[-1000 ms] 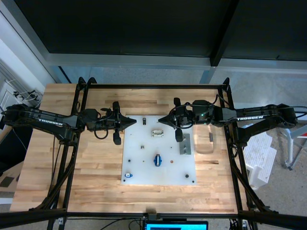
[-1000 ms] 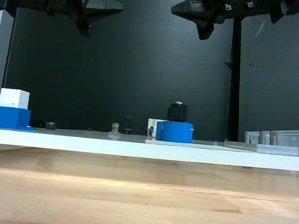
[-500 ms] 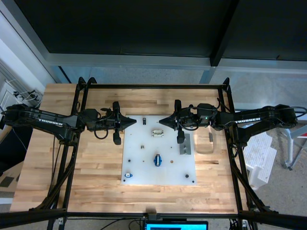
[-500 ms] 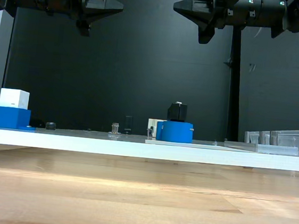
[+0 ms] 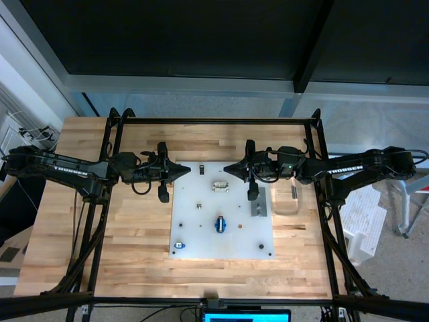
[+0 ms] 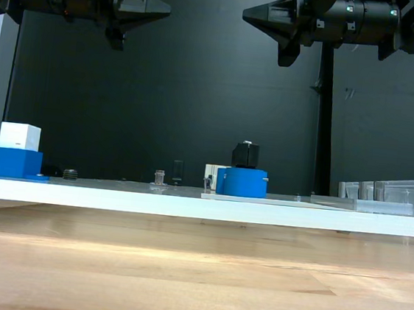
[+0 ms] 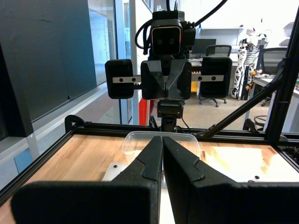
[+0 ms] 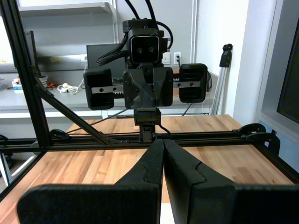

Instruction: Remove the 16mm cylinder and place in the container

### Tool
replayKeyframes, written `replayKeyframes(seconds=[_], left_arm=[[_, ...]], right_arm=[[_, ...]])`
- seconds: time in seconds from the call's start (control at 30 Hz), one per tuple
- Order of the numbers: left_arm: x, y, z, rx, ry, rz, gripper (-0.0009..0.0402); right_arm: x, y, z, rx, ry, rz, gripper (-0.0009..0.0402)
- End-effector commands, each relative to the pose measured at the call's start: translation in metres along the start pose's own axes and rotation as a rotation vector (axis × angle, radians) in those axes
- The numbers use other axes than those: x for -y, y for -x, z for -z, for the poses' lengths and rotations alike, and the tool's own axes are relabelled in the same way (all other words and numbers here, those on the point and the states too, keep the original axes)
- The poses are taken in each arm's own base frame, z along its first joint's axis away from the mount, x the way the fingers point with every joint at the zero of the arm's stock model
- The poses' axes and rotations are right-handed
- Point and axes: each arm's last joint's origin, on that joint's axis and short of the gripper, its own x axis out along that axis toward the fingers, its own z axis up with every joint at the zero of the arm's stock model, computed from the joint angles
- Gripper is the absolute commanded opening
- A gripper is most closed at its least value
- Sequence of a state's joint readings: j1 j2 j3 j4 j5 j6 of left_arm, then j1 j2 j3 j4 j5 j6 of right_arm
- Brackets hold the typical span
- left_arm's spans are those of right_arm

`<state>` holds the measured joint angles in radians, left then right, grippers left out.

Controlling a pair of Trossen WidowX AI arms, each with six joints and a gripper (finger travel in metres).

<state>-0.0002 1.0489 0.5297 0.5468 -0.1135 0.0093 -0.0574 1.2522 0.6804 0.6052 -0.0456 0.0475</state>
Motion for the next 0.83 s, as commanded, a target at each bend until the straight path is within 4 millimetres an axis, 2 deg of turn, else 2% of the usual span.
replayKeyframes(seconds=[0.03,0.83], left_arm=[[-0.0001,-0.0001,-0.0001,0.000,0.000,0.000,0.0000],[0.0000,-0.0001,0.0000,0.000,0.000,0.000,0.0000]], right_arm=[[-0.0001,-0.0001,0.0000,-0.002,0.002,-0.001,0.0000],[-0.0001,-0.0001,0.0017,-0.019,0.002,0.000,0.0000]])
